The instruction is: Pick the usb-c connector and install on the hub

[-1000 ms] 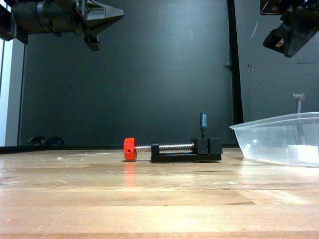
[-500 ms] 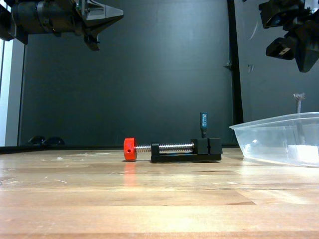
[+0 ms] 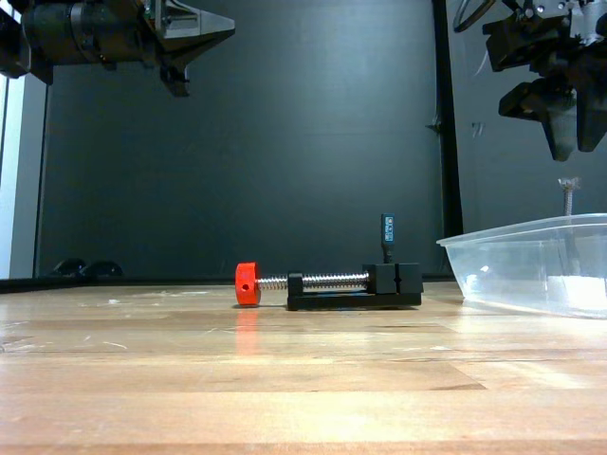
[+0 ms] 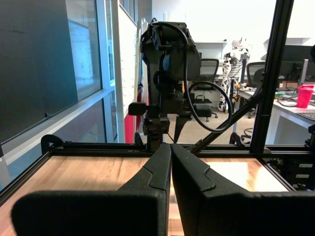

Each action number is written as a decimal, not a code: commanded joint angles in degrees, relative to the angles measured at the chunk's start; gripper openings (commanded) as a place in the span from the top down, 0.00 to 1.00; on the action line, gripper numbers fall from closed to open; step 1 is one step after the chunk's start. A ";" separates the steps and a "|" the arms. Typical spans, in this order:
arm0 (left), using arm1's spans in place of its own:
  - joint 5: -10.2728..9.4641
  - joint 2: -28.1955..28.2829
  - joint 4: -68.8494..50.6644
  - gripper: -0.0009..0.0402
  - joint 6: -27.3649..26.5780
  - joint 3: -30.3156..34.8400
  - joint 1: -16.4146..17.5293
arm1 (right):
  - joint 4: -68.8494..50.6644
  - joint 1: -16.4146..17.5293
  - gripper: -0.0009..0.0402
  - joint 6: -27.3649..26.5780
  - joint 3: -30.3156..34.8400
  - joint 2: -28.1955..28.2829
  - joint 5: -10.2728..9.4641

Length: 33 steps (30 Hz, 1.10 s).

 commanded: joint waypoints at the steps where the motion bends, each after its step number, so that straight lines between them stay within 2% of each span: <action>1: 0.00 0.00 0.02 0.98 0.00 0.02 0.02 | 1.33 0.42 0.55 0.07 -0.50 0.48 0.02; 15: 0.00 0.00 0.02 0.98 0.00 0.02 0.00 | 4.66 3.39 0.46 2.58 -3.78 0.66 0.00; 21: 0.00 0.02 0.00 0.98 0.00 0.02 0.02 | 6.75 4.90 0.46 2.67 -5.77 0.66 0.00; 33: 0.00 0.00 0.02 0.98 0.00 0.02 0.02 | 8.63 5.49 0.46 2.99 -6.45 2.91 0.02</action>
